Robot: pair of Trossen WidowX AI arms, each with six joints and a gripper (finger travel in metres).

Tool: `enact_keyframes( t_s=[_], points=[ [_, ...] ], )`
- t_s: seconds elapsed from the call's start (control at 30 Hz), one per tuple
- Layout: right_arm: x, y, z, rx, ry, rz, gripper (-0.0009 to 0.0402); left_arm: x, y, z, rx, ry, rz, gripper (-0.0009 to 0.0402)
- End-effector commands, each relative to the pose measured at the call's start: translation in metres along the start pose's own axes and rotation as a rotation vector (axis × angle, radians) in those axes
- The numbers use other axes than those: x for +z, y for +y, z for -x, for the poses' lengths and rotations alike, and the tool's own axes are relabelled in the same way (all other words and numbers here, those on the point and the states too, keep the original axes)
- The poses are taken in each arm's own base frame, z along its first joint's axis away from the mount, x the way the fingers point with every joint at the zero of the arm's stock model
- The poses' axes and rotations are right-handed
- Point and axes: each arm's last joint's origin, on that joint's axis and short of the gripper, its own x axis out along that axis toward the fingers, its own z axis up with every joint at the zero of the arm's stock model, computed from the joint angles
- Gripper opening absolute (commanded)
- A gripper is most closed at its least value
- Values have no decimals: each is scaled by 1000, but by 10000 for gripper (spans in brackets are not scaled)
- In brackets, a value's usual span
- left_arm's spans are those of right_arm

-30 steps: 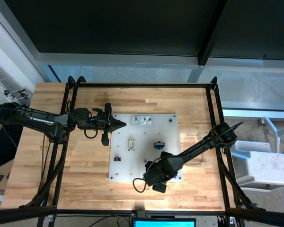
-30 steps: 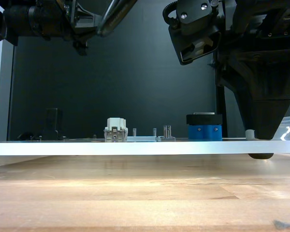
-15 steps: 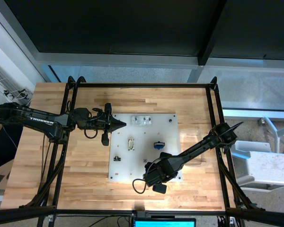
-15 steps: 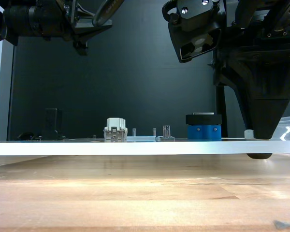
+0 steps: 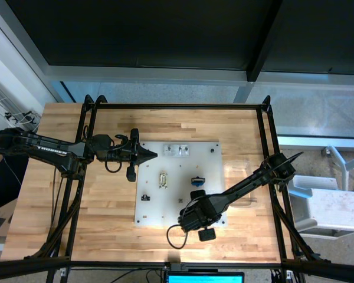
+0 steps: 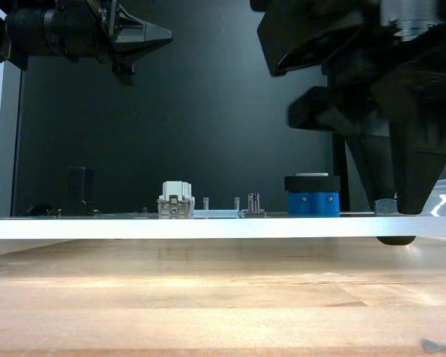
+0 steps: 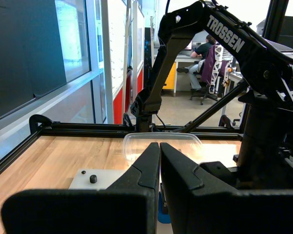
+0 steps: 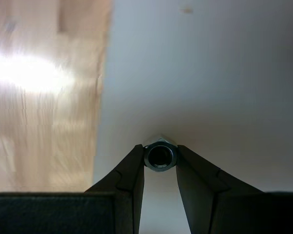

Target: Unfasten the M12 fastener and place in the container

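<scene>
Right gripper (image 8: 159,152) clamps the M12 nut (image 8: 160,157) between its fingers, low on the white board (image 8: 210,73). We cannot tell if it has left its stud. The container (image 5: 237,166) behind holds nothing. Left gripper (image 7: 159,146) hangs closed, well apart.
</scene>
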Motion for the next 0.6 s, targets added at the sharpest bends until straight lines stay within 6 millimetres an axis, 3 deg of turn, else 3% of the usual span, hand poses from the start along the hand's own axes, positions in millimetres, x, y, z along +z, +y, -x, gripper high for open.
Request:
enact_keyframes(
  t_s=[0.03, 0.37, 0.6],
  points=[
    [-1, 0, 1, 0, 16, 257, 12, 0, 0, 0, 0, 0, 0, 0],
    [-3, -2, 1, 10, 36, 917, 12, 0, 0, 0, 0, 0, 0, 0],
    [-3, -2, 1, 10, 35, 987, 12, 0, 0, 0, 0, 0, 0, 0]
  ],
)
